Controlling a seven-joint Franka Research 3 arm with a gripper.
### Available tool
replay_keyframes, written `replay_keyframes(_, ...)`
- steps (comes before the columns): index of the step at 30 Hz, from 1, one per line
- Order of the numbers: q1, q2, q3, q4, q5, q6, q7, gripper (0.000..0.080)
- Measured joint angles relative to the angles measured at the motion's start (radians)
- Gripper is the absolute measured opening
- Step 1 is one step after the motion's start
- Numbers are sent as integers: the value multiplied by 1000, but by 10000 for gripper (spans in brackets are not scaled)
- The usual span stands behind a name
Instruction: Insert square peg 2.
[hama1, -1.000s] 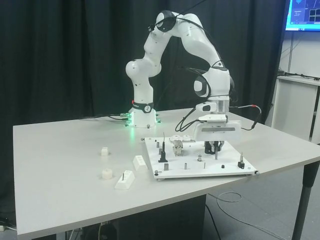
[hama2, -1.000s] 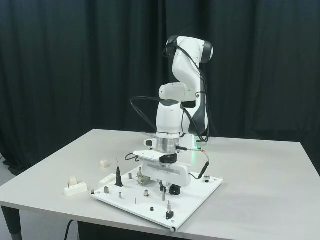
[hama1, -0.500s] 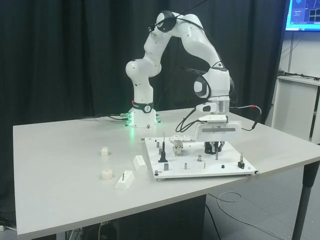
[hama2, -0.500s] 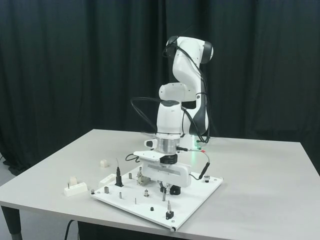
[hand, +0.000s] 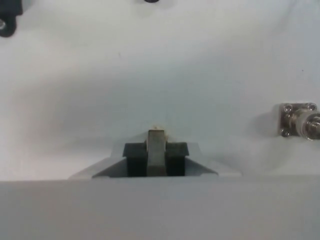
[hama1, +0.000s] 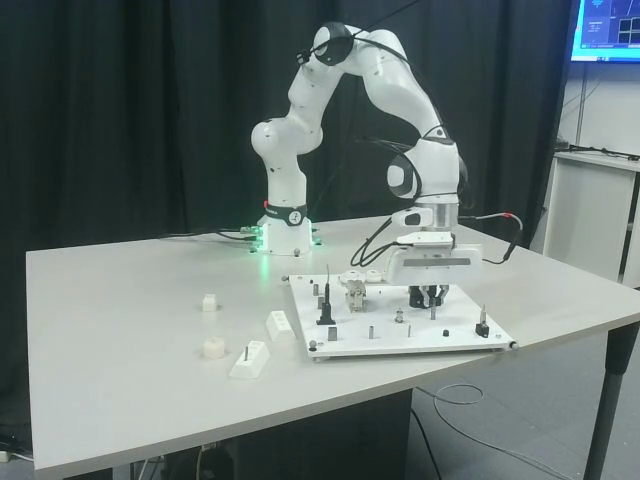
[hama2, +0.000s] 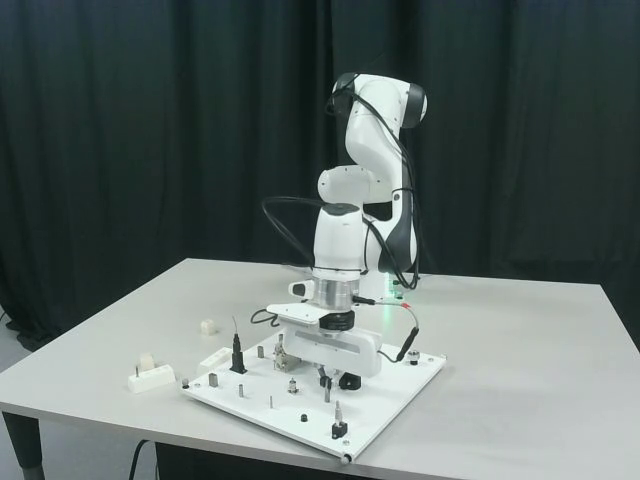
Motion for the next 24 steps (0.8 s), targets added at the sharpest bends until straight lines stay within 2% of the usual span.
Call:
replay_keyframes(16,-2,0,6,-8,0,28,5,74)
replay_keyframes(17,-3,0,6,-8,0,29,5,140)
replay_keyframes(21,-4,-2,7,-8,0,35,5,140)
replay_keyframes(22,-4,-2,7,-7,0,37,5,382)
replay_keyframes(24,-5,-4,7,-6,0,40,5,382)
